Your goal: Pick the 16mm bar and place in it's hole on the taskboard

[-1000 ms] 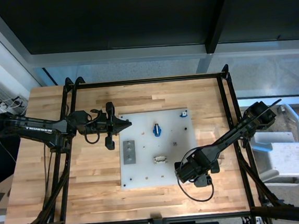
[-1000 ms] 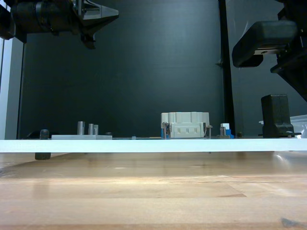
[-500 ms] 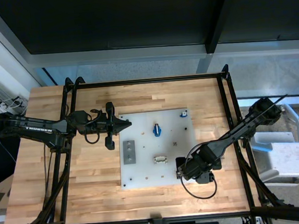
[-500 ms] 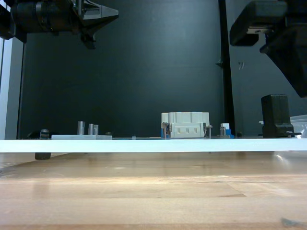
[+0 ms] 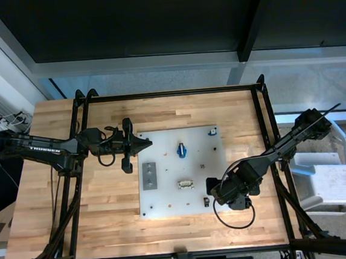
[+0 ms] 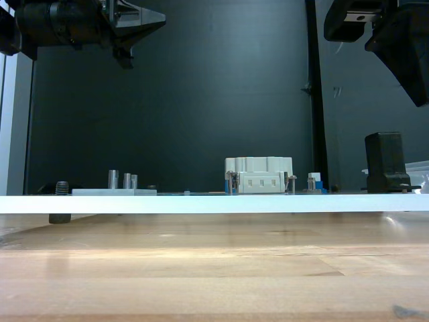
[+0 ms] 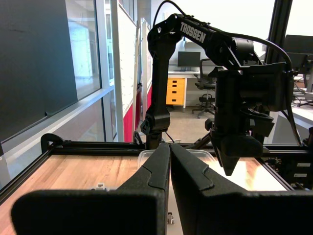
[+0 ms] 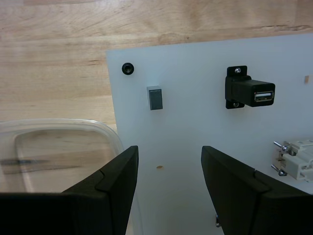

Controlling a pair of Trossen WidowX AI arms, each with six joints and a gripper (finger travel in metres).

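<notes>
Left gripper (image 5: 143,144) hovers unmoved over the taskboard (image 5: 167,199) far-left edge, fingers pressed together, empty. 16mm bar (image 6: 114,179), seemingly the widest peg, stands upright in the grey block (image 5: 148,175), unheld. Right gripper (image 5: 211,197), spread and empty, has risen and drifted right, so no pick looks underway.

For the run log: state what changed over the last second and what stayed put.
The right gripper, open and empty, rose above the near right part of the taskboard. The left gripper stayed shut, raised over the board's far left corner. The bars in the grey block did not move; which is the 16mm bar cannot be told.
</notes>
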